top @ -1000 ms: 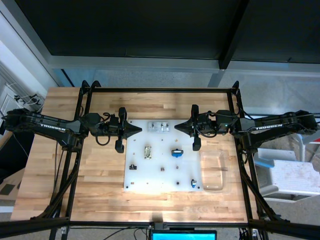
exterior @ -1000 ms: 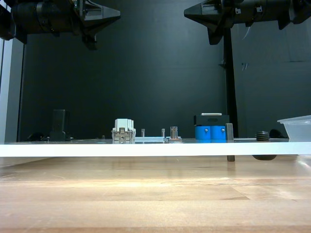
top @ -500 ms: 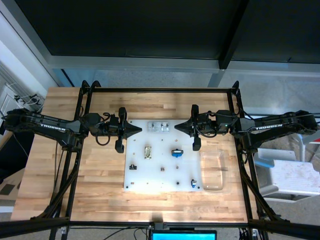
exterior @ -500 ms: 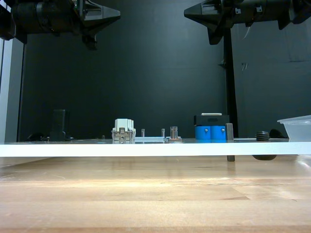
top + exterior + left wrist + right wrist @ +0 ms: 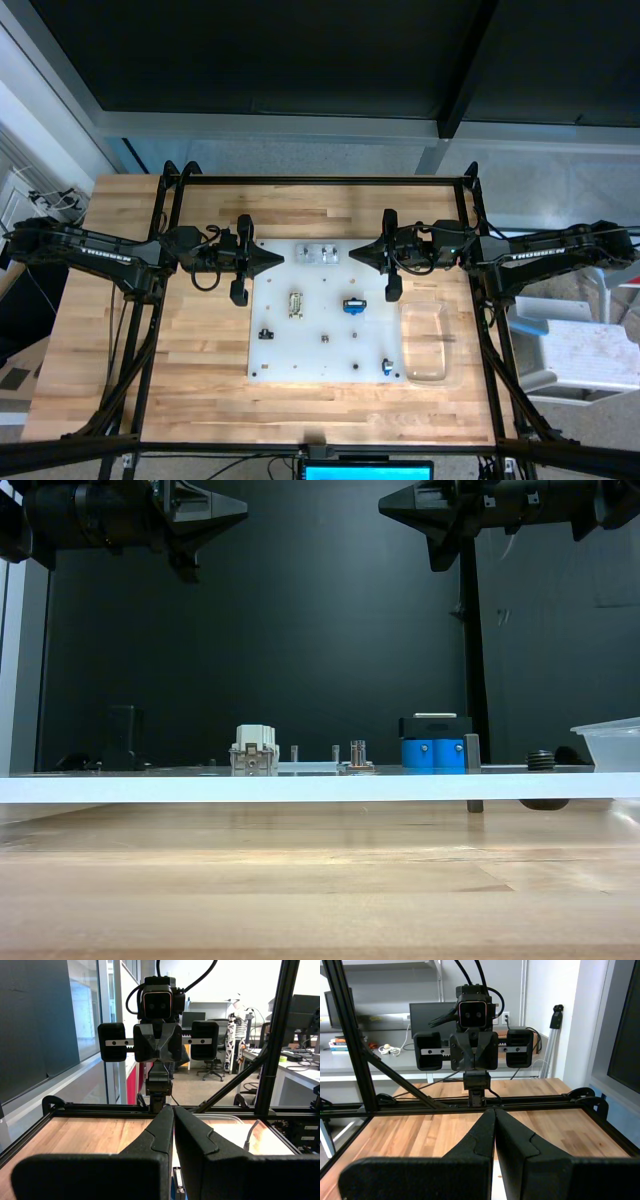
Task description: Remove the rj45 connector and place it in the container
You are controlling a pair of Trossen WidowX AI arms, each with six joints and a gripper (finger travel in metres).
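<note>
Nothing has moved against the frames of half a second and a second ago: both arms, board and parts sit where they were

Left claw (image 5: pixel 278 259) hangs above the far left corner of the white board (image 5: pixel 300 350), high over it; fingers (image 5: pixel 161 1132) pressed together, holding nothing. Right claw (image 5: pixel 354 254) mirrors it over the board's far edge, right of the middle, also closed and empty. Tips point at each other, well apart. Judgement: a parked start pose, held high so both arms clear the board's fixtures; no approach begun.

rj45 connector (image 5: pixel 387 365) is seated on the board near its near right corner, just beside the container (image 5: pixel 424 362), which lies on the worktop (image 5: pixel 180 350) along the board's right edge; touching it or not, cannot tell. Placement looks deliberate: short carry from plug to tray, and the right arm is the nearer one. Bright-blue block connector (image 5: pixel 352 306) mid-board and silvery connector (image 5: pixel 296 304) to its left are not the target.

Views: the high view gives layout but not claw height. The low view shows both claws far above the board and the container's rim at the right, yet I cannot pick out the rj45 there with confidence. Only the wrist views confirm that the fingers meet with no gap; each looks level at the opposite arm, with the board parts mostly hidden behind the fingers
</note>
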